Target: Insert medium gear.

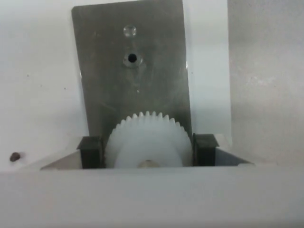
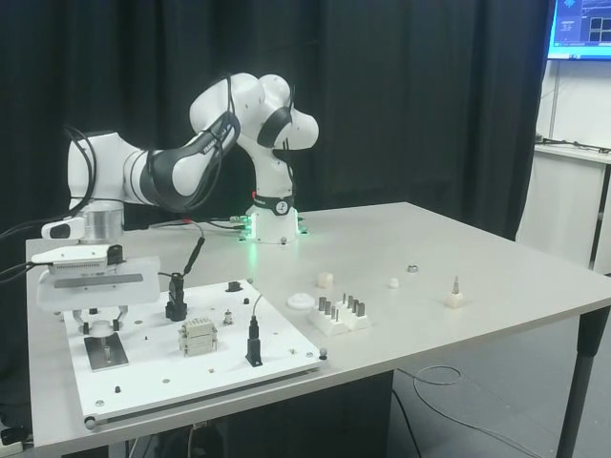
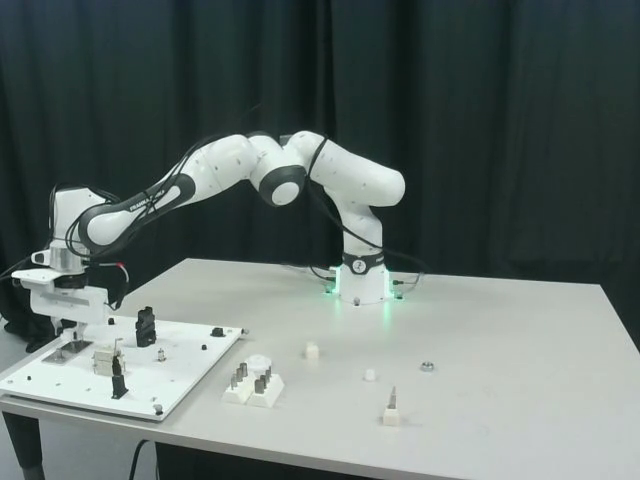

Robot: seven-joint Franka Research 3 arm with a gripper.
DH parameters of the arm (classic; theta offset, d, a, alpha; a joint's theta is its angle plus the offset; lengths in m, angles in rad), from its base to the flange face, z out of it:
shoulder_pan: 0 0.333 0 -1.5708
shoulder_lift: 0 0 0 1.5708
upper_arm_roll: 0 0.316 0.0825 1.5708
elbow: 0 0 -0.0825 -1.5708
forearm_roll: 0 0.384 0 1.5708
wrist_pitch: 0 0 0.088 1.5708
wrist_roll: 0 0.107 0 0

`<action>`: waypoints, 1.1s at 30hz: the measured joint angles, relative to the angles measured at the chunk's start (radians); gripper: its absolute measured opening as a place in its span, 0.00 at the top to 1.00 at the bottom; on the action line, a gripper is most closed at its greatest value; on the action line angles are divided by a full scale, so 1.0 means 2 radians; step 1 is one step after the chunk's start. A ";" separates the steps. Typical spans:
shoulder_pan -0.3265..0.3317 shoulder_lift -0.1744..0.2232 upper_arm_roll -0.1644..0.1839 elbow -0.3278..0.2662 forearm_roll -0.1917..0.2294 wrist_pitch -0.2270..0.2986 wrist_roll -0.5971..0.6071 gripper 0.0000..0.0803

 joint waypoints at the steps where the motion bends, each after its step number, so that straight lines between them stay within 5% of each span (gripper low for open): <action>1: 0.000 0.001 0.000 0.001 0.000 -0.001 0.001 0.51; 33: -0.007 0.014 -0.003 0.029 -0.011 -0.034 0.019 0.51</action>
